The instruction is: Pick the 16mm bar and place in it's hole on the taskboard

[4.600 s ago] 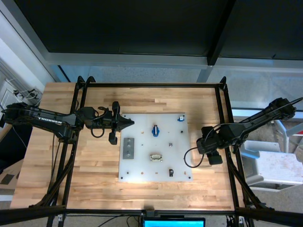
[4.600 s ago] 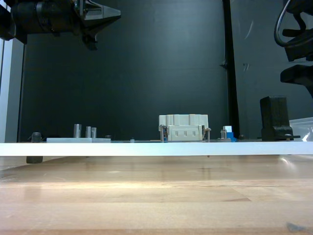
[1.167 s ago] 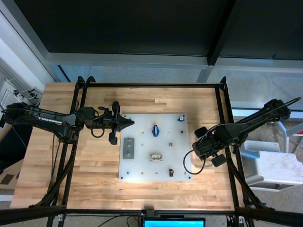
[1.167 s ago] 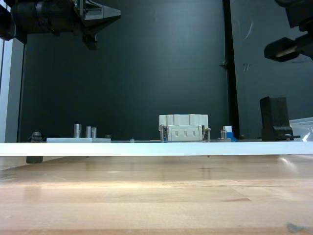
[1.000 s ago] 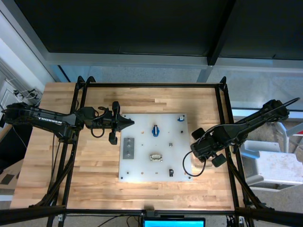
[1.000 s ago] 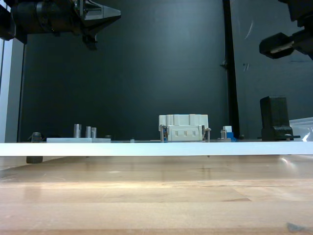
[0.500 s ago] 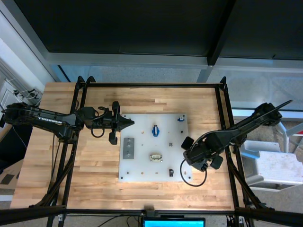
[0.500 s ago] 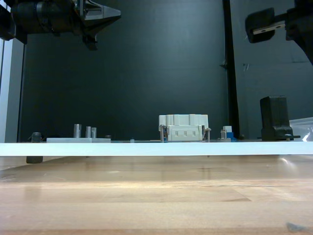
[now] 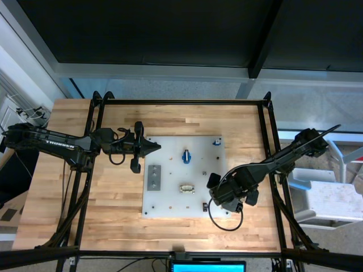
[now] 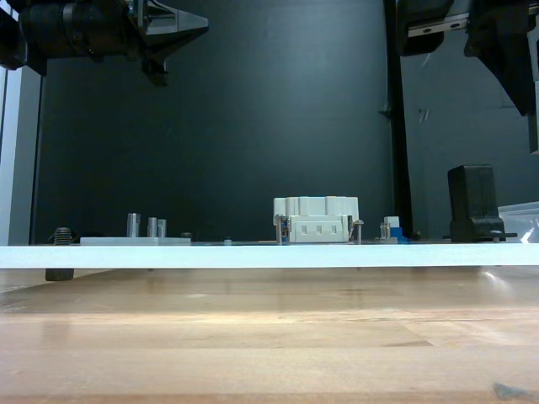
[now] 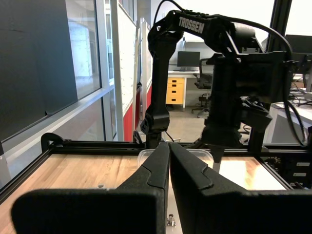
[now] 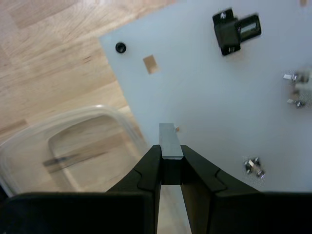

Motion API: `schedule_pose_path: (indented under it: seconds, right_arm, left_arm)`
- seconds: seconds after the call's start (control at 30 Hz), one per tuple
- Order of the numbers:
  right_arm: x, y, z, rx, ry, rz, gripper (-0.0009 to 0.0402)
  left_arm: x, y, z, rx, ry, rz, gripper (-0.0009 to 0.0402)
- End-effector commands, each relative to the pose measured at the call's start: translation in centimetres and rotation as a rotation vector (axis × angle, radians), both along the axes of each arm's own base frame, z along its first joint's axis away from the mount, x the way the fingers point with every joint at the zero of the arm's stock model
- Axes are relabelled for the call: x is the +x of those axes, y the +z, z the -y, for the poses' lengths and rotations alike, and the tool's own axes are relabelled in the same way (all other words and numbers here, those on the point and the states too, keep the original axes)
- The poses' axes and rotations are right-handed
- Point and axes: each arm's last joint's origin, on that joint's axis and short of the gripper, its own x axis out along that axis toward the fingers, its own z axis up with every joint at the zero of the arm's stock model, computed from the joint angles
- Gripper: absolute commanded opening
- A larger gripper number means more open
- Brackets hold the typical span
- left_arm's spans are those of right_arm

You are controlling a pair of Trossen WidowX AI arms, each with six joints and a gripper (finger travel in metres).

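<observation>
The 16mm bar (image 12: 170, 141) is a short grey metal piece, held upright between the fingers of my right gripper (image 12: 168, 157), which is shut on it. It hangs clear of the white taskboard (image 12: 204, 83), above the board's right near corner. In the high view my right gripper (image 9: 224, 196) is over that corner. The grey block with seats (image 9: 154, 176) lies on the board's left side. Over the board's far left corner, my left gripper (image 9: 154, 147) hovers shut with nothing in it, its fingers (image 11: 161, 161) pressed together.
A clear plastic container (image 12: 68, 151) sits on the wood just off the board's right edge. On the board stand a blue part (image 9: 186, 156), a white connector (image 9: 186, 188) and a black clip (image 9: 205, 206). A black frame (image 9: 181, 102) rims the table.
My right arm has swung left and toward the near edge, from beside the board to over its right near corner, carrying the bar. The left arm has not moved.
</observation>
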Motion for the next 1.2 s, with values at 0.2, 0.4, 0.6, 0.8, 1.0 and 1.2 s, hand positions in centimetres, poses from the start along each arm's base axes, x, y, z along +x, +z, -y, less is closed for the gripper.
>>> schedule_pose_path:
  seconds: [0.2, 0.4, 0.6, 0.8, 1.0, 1.2]
  right_arm:
    - [0.9, -1.0, -1.3, 0.012, 0.086, 0.017, 0.0000]
    - [1.2, -1.7, -2.1, 0.045, 0.195, 0.009, 0.0000]
    - [1.5, -2.5, -2.5, 0.044, 0.239, -0.007, 0.0000]
    - [1.8, -3.1, -2.8, 0.036, 0.294, -0.015, 0.0000]
    - [1.6, -3.2, -2.8, 0.034, 0.314, -0.021, 0.0000]
    - [1.4, -3.5, -3.1, 0.030, 0.315, -0.030, 0.0000]
  left_arm:
    - [0.0, 0.0, 0.0, 0.000, 0.000, 0.000, 0.0000]
    - [0.0, 0.0, 0.0, 0.000, 0.000, 0.000, 0.0000]
    - [0.0, 0.0, 0.0, 0.000, 0.000, 0.000, 0.0000]
    - [0.0, 0.0, 0.0, 0.000, 0.000, 0.000, 0.0000]
    - [0.0, 0.0, 0.0, 0.000, 0.000, 0.000, 0.0000]
    - [0.0, 0.0, 0.0, 0.000, 0.000, 0.000, 0.0000]
